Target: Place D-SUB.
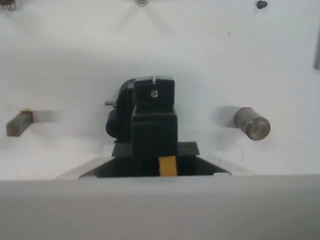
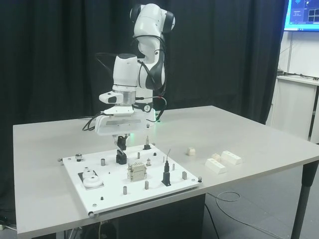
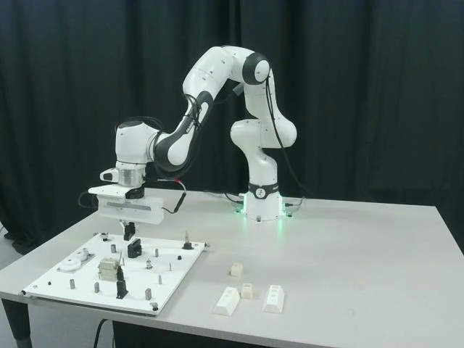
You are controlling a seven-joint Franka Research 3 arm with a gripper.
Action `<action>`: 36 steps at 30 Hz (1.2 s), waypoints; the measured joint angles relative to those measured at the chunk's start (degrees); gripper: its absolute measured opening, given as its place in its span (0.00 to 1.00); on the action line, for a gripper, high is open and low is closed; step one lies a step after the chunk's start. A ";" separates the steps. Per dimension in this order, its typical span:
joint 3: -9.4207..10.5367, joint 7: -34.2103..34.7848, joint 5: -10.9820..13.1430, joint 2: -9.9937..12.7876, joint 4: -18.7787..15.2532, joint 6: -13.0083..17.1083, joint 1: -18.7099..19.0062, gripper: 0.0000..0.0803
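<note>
The D-SUB (image 2: 120,158) is a small black plug standing on the white board (image 2: 154,191), near the board's far side. It also shows in the second room view (image 3: 134,249), and the wrist view has the black plug (image 1: 154,95) at its middle. My gripper (image 2: 120,144) hangs just over the plug, and a thin gap seems to separate them in both room views. The second room view puts the gripper (image 3: 129,232) slightly to the left of the plug. Part of the plug is hidden by black gripper parts in the wrist view.
On the board stand a grey connector block (image 2: 135,171), a black upright part (image 2: 166,178), a white round part (image 2: 90,179) and several short grey pegs (image 1: 252,123). Off the board, to its right, white blocks (image 2: 224,160) and a small cube (image 2: 191,151) lie on the table.
</note>
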 joint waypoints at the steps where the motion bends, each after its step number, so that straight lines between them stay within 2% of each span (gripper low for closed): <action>1: 0.00 -0.06 0.00 0.01 0.03 -0.01 -0.02 0.19; 36: 0.18 -1.03 0.43 0.17 0.18 -0.01 -0.05 0.19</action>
